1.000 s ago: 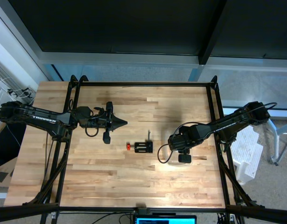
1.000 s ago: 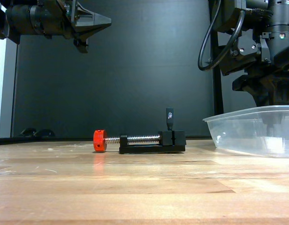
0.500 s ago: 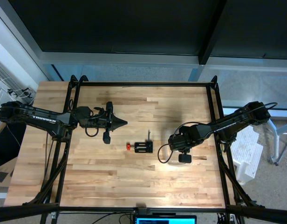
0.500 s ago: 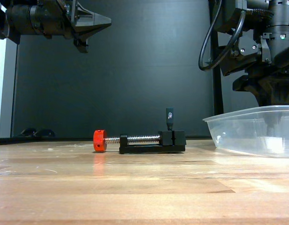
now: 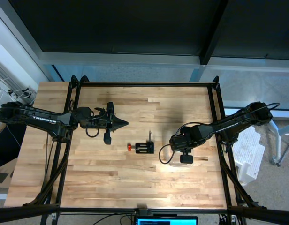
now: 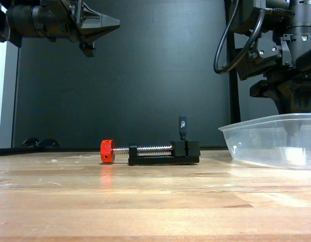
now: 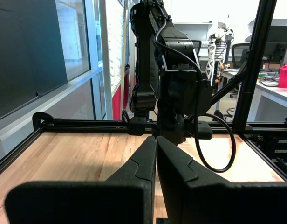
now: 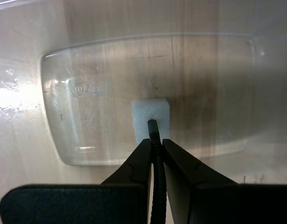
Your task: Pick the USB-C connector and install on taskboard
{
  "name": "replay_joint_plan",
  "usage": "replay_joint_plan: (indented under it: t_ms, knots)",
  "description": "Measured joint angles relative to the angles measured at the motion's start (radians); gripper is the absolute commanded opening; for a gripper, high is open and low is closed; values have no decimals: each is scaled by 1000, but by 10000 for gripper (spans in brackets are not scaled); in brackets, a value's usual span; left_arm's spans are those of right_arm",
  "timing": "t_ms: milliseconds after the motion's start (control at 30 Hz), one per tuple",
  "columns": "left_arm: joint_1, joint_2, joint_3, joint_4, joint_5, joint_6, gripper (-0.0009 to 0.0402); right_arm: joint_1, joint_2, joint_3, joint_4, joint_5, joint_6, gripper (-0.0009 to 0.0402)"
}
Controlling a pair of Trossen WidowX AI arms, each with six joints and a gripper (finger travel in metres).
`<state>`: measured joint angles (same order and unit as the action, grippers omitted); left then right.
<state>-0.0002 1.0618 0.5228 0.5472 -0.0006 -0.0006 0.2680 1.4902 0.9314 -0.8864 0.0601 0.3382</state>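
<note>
Right wrist view: right pincer (image 8: 155,143) grasps USB-C connector (image 8: 153,129) in tray (image 8: 97,84), left pincer (image 6: 114,21) hangs clenched upper left in low view, taskboard (image 6: 188,149) install pending.

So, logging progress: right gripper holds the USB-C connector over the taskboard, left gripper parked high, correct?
No: the right gripper holds the USB-C connector over the clear tray, not the taskboard, per the right wrist view; the left gripper is parked high.

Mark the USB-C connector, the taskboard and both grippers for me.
USB-C connector (image 8: 153,127): right wrist view, dark tip.
taskboard (image 6: 163,160): low view, black base.
right gripper (image 8: 156,142): right wrist view, fingertips, down in clear tray (image 6: 246,142).
left gripper (image 5: 125,123): high view, shut tips, raised left of taskboard.
</note>
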Motion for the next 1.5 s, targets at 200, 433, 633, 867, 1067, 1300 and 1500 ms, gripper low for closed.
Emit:
replay_joint_plan:
  t_ms: [200, 433, 633, 867, 1067, 1300, 1500]
  knots:
    - [0, 0, 0, 0, 0, 0, 0, 0, -10, 40, -61, 0, -8, 0]
    - [0, 0, 0, 0, 0, 0, 0, -6, -21, 119, -183, 0, -11, 0]
    - [0, 0, 0, 0, 0, 0, 0, -11, -21, 202, -278, 0, -11, 0]
    - [0, 0, 0, 0, 0, 0, 0, -14, -21, 289, -392, 0, -8, 0]
    - [0, 0, 0, 0, 0, 0, 0, -19, -21, 320, -436, -1, -7, 0]
    - [0, 0, 0, 0, 0, 0, 0, -31, 0, 340, -447, -10, 9, 0]
    - [0, 0, 0, 0, 0, 0, 0, -55, 82, 441, -468, -4, -3, 0]
